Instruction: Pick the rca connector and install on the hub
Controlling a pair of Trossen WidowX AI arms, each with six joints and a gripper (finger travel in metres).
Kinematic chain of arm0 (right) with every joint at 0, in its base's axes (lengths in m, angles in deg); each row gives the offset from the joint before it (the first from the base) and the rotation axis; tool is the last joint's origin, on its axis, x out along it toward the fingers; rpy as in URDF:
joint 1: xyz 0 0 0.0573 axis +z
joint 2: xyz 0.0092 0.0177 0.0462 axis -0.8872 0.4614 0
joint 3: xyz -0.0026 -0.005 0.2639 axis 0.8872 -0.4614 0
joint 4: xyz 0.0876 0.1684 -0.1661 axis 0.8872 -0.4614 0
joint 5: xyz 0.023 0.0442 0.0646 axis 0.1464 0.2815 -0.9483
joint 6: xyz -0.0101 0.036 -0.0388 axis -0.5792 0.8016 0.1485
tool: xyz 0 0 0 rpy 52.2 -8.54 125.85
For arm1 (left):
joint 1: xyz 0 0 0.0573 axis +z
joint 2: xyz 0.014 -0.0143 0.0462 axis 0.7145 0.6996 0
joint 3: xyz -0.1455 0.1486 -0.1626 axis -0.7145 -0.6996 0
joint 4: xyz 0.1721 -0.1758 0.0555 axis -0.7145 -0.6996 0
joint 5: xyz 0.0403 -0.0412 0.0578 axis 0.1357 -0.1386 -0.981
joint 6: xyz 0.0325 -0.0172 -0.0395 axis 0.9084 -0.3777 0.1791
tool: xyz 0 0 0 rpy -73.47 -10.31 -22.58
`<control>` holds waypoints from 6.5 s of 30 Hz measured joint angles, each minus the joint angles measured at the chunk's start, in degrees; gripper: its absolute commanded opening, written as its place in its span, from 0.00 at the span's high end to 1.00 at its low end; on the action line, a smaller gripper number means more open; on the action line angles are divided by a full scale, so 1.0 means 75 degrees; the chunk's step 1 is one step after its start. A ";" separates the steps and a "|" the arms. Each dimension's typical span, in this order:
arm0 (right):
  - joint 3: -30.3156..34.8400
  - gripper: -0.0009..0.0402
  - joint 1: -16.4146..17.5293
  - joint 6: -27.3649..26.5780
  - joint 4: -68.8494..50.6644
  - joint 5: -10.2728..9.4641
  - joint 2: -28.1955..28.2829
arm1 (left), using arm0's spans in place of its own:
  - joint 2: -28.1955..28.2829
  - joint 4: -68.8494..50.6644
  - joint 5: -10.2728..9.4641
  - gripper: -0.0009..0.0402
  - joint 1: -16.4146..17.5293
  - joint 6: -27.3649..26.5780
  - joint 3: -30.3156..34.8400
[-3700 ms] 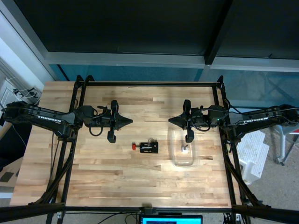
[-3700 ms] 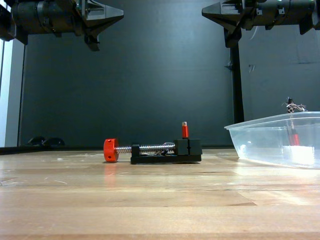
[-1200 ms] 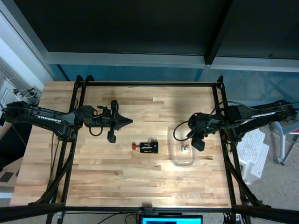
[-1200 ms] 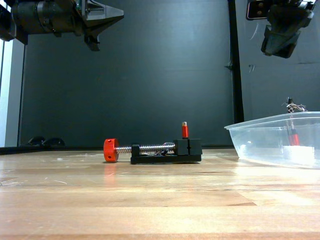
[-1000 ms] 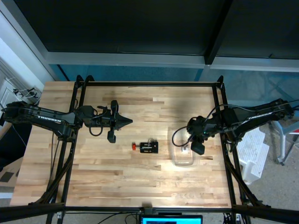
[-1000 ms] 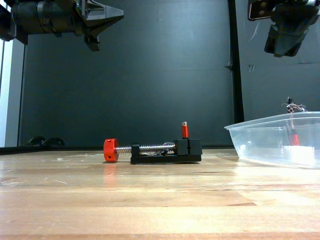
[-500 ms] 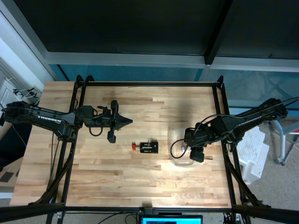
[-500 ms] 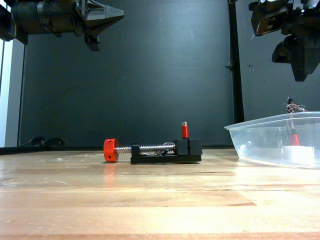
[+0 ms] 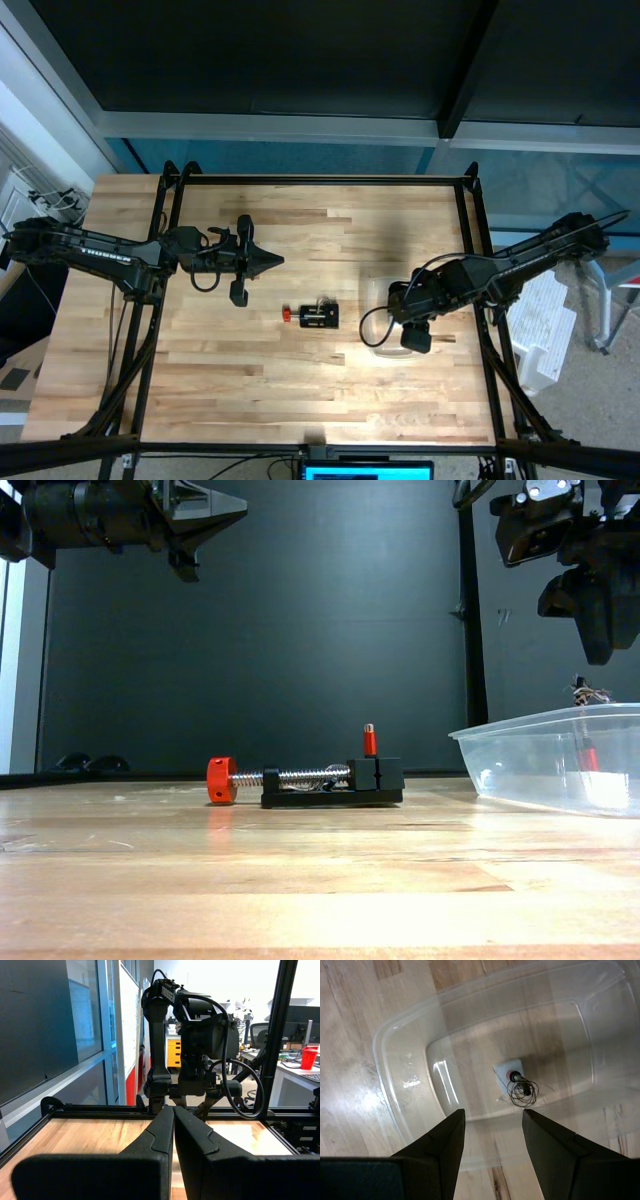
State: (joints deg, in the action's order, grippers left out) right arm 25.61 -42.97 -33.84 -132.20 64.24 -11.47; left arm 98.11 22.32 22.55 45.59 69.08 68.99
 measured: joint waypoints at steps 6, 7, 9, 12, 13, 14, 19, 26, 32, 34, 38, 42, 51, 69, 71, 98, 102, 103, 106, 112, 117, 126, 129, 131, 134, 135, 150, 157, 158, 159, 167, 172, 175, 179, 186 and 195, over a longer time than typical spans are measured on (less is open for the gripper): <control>-0.0006 0.60 0.0000 -0.0128 0.0035 0.0175 0.0146 | 0.0000 0.0000 0.0000 0.98 0.0000 0.0000 0.0003; -0.0006 0.60 0.0000 -0.0140 0.0047 0.0175 0.0160 | 0.0000 0.0000 0.0000 0.98 0.0000 0.0000 0.0003; -0.0006 0.59 -0.0003 -0.0140 0.0050 0.0175 0.0201 | 0.0000 0.0000 0.0000 0.98 0.0000 0.0000 0.0000; -0.0017 0.60 -0.0006 -0.0140 0.0047 0.0172 0.0256 | 0.0000 0.0000 0.0000 0.98 0.0000 0.0000 0.0000; -0.0032 0.59 -0.0006 -0.0143 0.0055 0.0175 0.0259 | 0.0000 0.0000 0.0000 0.98 0.0000 0.0003 0.0000; -0.0052 0.59 -0.0006 -0.0143 0.0055 0.0175 0.0259 | 0.0000 0.0000 0.0000 0.98 0.0000 0.0000 0.0000; -0.0262 0.59 -0.0006 -0.0140 0.0195 0.0175 0.0262 | 0.0000 0.0000 0.0000 0.98 0.0000 0.0000 0.0003; -0.0548 0.60 -0.0012 -0.0198 0.0522 0.0181 0.0262 | 0.0000 -0.0003 0.0003 0.98 0.0000 0.0000 0.0000; -0.0828 0.60 -0.0029 -0.0236 0.0866 0.0201 0.0262 | 0.0000 -0.0003 0.0000 0.98 0.0000 0.0000 0.0003; -0.0988 0.60 -0.0029 -0.0239 0.1075 0.0198 0.0262 | 0.0000 0.0000 0.0003 0.98 0.0000 0.0000 0.0003; -0.1207 0.60 -0.0041 -0.0254 0.1364 0.0198 0.0262 | 0.0000 -0.0003 0.0000 0.98 0.0000 0.0003 0.0003; -0.1367 0.60 -0.0058 -0.0254 0.1495 0.0201 0.0262 | 0.0000 -0.0003 0.0000 0.98 0.0000 0.0000 0.0000; -0.1603 0.60 -0.0169 -0.0259 0.1810 0.0370 0.0262 | 0.0000 -0.0003 0.0000 0.98 0.0000 0.0000 0.0003; -0.1988 0.71 -0.0274 -0.0309 0.2509 0.0373 0.0262 | 0.0000 -0.0003 0.0000 0.98 0.0000 0.0000 0.0000; -0.1990 0.74 -0.0289 -0.0309 0.2521 0.0373 0.0262 | 0.0000 -0.0003 0.0000 0.98 0.0000 0.0000 0.0003; -0.2002 0.98 -0.0341 -0.0306 0.2532 0.0358 0.0262 | 0.0000 -0.0003 0.0003 0.98 0.0000 0.0000 0.0003; -0.1918 0.98 -0.0341 -0.0300 0.2436 0.0323 0.0262 | 0.0000 -0.0003 0.0003 0.98 0.0000 0.0000 0.0003; -0.1865 0.98 -0.0341 -0.0303 0.2384 0.0309 0.0262 | 0.0000 -0.0003 0.0003 0.98 0.0000 0.0000 0.0000; -0.1743 0.98 -0.0341 -0.0303 0.2180 0.0309 0.0262 | 0.0000 -0.0003 0.0000 0.98 0.0000 0.0000 0.0000; -0.1320 0.98 -0.0344 -0.0294 0.1542 -0.0032 0.0262 | 0.0000 -0.0003 0.0000 0.98 0.0000 0.0000 0.0003; -0.0997 0.93 -0.0358 -0.0356 0.1087 -0.0044 0.0338 | 0.0000 -0.0003 0.0003 0.98 0.0000 0.0000 0.0003; -0.0970 0.79 -0.0370 -0.0478 0.1046 -0.0099 0.0376 | 0.0000 -0.0003 0.0000 0.98 0.0000 0.0000 0.0003; -0.0962 0.75 -0.0420 -0.0495 0.0968 -0.0099 0.0376 | 0.0000 -0.0003 0.0000 0.98 0.0000 0.0003 0.0000; -0.0813 0.71 -0.0507 -0.0568 0.0720 -0.0108 0.0487 | 0.0000 -0.0003 0.0003 0.98 0.0000 0.0000 0.0000; -0.0425 0.67 -0.0656 -0.0839 0.0294 -0.0105 0.0784 | 0.0000 -0.0003 0.0003 0.98 0.0000 0.0000 0.0003; -0.0323 0.65 -0.0694 -0.0938 0.0201 -0.0105 0.0871 | 0.0000 -0.0003 0.0000 0.98 0.0000 0.0000 0.0003; -0.0099 0.60 -0.0845 -0.1958 0.0577 -0.0239 0.1772 | 0.0000 -0.0003 0.0000 0.98 0.0000 0.0003 0.0000; -0.0099 0.63 -0.0892 -0.2183 0.0845 -0.0236 0.2087 | 0.0000 -0.0003 0.0000 0.98 0.0000 0.0000 0.0000; -0.0099 0.63 -0.0892 -0.2192 0.0874 -0.0236 0.2113 | 0.0000 -0.0003 0.0000 0.98 0.0000 0.0000 0.0003; -0.0102 0.64 -0.0892 -0.2200 0.0895 -0.0239 0.2127 | 0.0000 -0.0003 0.0000 0.98 0.0000 0.0000 0.0000; -0.0152 0.70 -0.0892 -0.2186 0.0933 -0.0239 0.2127 | 0.0000 0.0000 0.0003 0.98 0.0000 0.0000 0.0000; -0.0157 0.76 -0.0892 -0.2177 0.0927 -0.0239 0.2127 | 0.0000 0.0000 0.0000 0.98 0.0000 0.0000 0.0000; -0.0157 0.81 -0.0892 -0.2177 0.0930 -0.0239 0.2127 | 0.0000 -0.0003 0.0000 0.98 0.0000 0.0000 0.0000; -0.0157 0.86 -0.0892 -0.2177 0.0970 -0.0239 0.2127 | 0.0000 -0.0003 0.0000 0.98 0.0000 0.0000 0.0000; -0.0157 0.94 -0.0892 -0.2119 0.0997 -0.0245 0.2127 | 0.0000 -0.0003 0.0003 0.98 0.0000 0.0000 0.0000; -0.0157 0.98 -0.0892 -0.2090 0.1000 -0.0242 0.2127 | 0.0000 -0.0003 0.0003 0.98 0.0000 0.0000 0.0000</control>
State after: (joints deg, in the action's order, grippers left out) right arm 24.43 -49.66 -49.52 -124.70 62.43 4.49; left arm 98.11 22.30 22.58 45.59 69.08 68.99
